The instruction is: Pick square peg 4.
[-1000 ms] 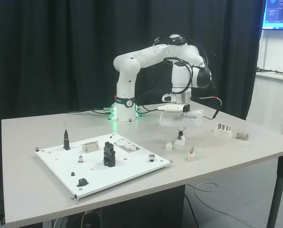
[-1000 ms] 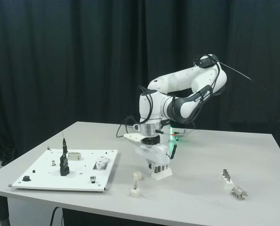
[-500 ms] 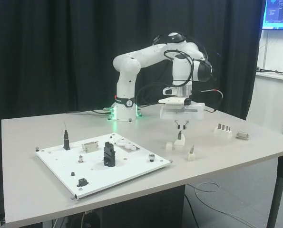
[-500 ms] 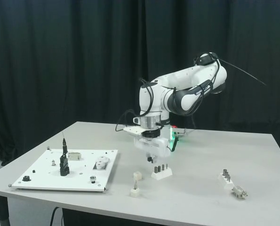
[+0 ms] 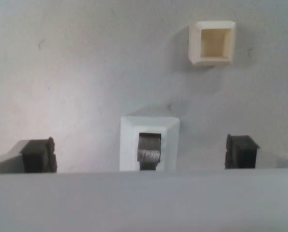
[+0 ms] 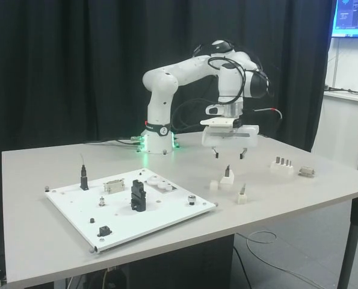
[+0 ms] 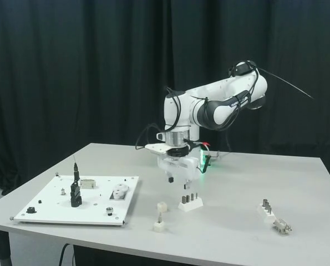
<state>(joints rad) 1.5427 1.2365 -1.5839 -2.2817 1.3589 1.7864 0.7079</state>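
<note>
- While the white robot arm's gripper (image 6: 229, 154) hangs above the grey tabletop (image 6: 58, 241), its two black fingers are spread wide apart and hold nothing.
- The square peg, a small dark metal stick (image 5: 149, 151), stands in a small white block holder (image 5: 149, 130) on the tabletop, right under the gripper.
- In the wrist view the peg sits between the two fingertips (image 5: 240, 151), with a gap on each side.
- The peg stands straight up, so its long way runs up and down and its top end points at the gripper.
- It looks hard and stiff, so I think it will not bend or squash.
- It looks small and light, and its smooth metal sides may be slippery.
- The best place to hold it is likely on two flat sides near the top, above the holder.
- An empty white square cup (image 5: 212, 42) sits near the holder, not touching it.
- A big white board with small parts (image 6: 130, 205) lies well apart from the peg.
</note>
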